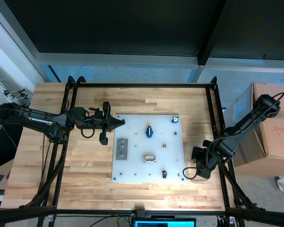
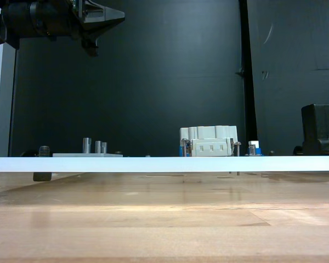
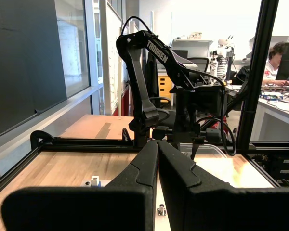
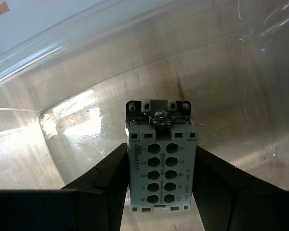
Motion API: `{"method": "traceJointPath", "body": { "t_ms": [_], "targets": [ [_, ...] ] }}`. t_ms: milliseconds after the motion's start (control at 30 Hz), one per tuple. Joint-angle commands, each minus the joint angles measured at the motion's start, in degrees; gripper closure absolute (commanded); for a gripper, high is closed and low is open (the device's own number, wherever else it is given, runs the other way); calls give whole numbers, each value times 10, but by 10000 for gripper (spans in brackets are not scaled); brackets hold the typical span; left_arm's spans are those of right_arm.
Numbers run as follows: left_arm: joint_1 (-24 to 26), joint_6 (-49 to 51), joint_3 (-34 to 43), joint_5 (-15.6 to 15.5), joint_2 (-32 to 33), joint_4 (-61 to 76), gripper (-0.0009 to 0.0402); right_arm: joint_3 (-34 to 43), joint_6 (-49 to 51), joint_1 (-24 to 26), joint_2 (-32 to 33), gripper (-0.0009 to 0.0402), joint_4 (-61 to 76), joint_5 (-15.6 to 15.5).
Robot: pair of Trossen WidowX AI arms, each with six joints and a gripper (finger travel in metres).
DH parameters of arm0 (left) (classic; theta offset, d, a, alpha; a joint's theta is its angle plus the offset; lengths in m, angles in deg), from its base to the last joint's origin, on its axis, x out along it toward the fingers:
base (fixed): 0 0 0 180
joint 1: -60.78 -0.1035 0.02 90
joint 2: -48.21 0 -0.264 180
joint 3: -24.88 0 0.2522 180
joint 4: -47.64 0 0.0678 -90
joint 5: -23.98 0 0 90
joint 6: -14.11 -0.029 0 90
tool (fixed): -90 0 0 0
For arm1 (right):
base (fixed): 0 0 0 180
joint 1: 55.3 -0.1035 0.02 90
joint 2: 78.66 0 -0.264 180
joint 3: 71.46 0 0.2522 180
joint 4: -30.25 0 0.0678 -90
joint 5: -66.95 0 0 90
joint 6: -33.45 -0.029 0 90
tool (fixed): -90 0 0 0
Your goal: Remove the HAN10E connector from the taskboard and place in the container
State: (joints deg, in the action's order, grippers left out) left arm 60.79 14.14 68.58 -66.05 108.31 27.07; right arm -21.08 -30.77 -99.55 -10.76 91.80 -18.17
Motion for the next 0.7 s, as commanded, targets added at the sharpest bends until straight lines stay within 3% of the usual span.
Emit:
{"method": "traceJointPath", "body": {
  "t_ms": [33,400,700],
  "targets": [
    [0,0,0,0,0,0,393,-6,-1,0,0,333,0,0],
    [0,0,0,0,0,0,393,-12,-2,1,0,190,11,-5],
    [0,0,0,0,0,0,393,28,-11,2,0,127,88,-5]
  ]
}}
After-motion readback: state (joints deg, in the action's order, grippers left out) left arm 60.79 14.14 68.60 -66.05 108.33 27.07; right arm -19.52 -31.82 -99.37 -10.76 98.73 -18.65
